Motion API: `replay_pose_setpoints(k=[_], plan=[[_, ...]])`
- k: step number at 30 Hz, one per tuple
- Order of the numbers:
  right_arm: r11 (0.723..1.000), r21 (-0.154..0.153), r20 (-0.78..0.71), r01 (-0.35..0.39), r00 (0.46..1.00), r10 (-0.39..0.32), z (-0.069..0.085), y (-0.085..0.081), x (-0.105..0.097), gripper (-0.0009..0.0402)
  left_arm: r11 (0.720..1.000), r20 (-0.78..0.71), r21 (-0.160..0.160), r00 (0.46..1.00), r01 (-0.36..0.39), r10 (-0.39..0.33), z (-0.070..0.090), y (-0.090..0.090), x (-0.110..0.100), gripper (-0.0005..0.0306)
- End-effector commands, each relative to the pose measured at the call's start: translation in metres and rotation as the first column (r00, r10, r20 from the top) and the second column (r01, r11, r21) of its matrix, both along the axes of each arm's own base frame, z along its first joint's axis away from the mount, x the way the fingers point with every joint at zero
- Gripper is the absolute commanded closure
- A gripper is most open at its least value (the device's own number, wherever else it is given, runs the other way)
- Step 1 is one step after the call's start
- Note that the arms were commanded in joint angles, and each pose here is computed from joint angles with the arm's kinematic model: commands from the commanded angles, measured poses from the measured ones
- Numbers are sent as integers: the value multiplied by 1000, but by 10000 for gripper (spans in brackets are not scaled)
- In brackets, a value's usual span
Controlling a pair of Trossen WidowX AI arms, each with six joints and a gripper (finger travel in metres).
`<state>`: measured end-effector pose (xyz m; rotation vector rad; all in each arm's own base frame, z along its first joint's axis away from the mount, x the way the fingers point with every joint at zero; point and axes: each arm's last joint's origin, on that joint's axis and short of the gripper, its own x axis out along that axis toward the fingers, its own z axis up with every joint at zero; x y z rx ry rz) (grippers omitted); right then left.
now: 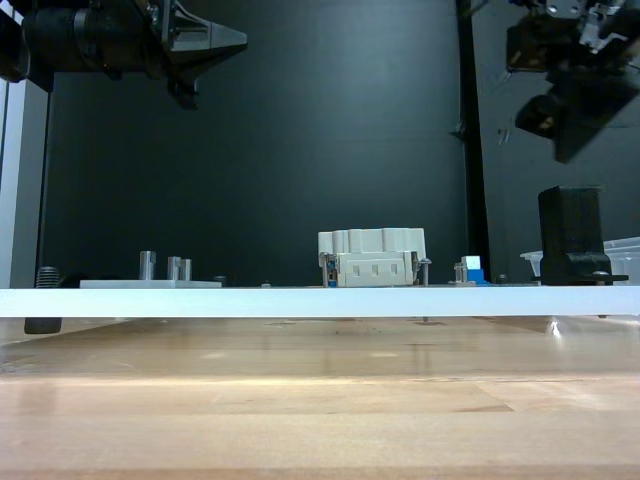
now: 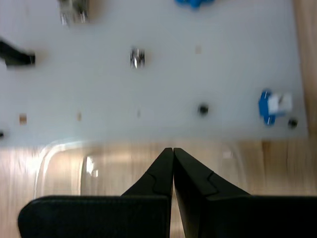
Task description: Pick the 16mm bar and install on taskboard
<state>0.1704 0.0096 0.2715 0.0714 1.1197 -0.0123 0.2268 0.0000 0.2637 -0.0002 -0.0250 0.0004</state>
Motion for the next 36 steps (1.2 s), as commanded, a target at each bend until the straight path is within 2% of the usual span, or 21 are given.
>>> replay_pose_setpoints(k=[1,7,12,15,21,25,28,31,36], plan=[[1000,3,-67,-9,998,9,-3,4,-6,393,1000,1,0,1000,0,0,0,0,0,300],[1000,9,-154,-29,988,30,-6,14,-15,393,1000,1,0,1000,0,0,0,0,0,300],[998,-3,-202,-63,978,61,-8,22,-21,393,1000,1,0,1000,0,0,0,0,0,300],[998,-22,-218,-58,975,52,-10,24,-23,393,1000,1,0,1000,0,0,0,0,0,300],[999,-22,-244,-48,969,41,-18,26,-26,387,1000,1,0,1000,0,0,0,0,0,300],[1000,-24,-256,2,967,-8,-22,26,-27,346,1000,1,0,1000,0,0,0,0,0,300],[999,-39,-261,19,965,-28,-24,28,-25,299,1000,1,0,1000,0,0,0,0,0,300],[999,-43,-262,20,965,-31,-27,33,-21,253,1000,1,0,1000,0,0,0,0,0,300],[997,-82,-269,-3,963,-19,-33,38,-17,196,1000,1,0,1000,0,0,0,0,0,300]])
